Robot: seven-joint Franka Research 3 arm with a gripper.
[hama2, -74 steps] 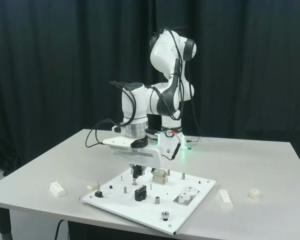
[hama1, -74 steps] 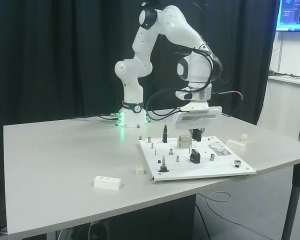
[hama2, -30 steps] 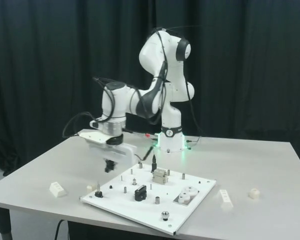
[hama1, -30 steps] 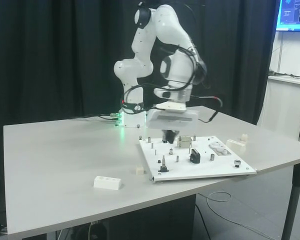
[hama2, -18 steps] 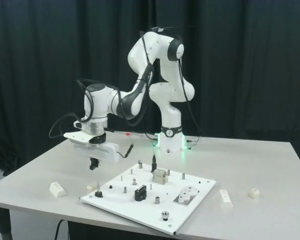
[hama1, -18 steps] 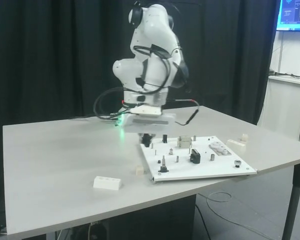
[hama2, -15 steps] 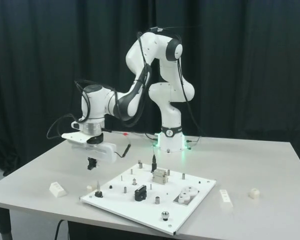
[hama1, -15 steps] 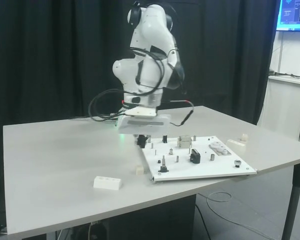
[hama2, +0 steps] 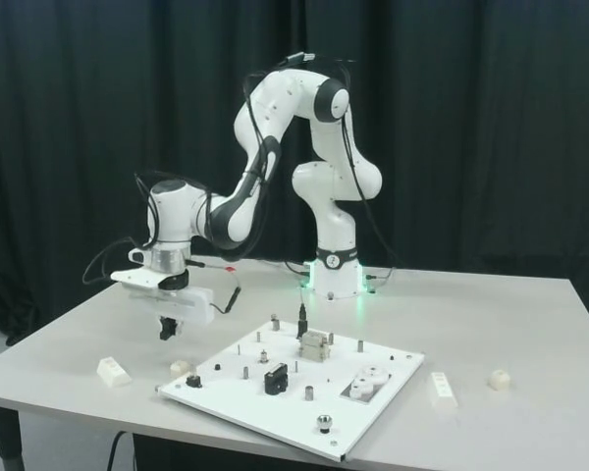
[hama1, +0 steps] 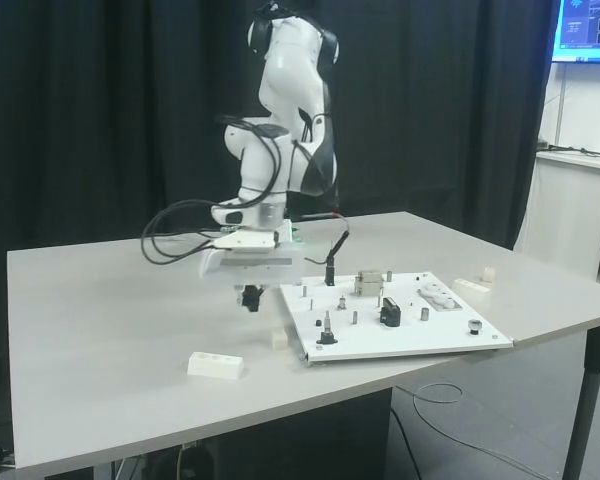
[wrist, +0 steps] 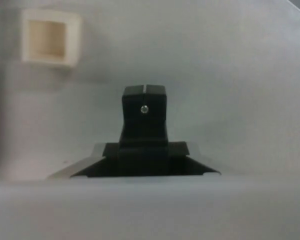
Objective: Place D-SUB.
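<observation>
The hand [hama1: 250, 297] has moved off the white board [hama1: 400, 335] and now hangs above the bare grey counter [hama1: 110, 310], near a small cube [hama1: 279, 339]. Its fingers [wrist: 144, 114] are closed together and hold nothing, so I judge the D-SUB is not picked yet.

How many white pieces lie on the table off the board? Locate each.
4: long block and small cube on the gripper side of the board; second block and small piece opposite.
</observation>
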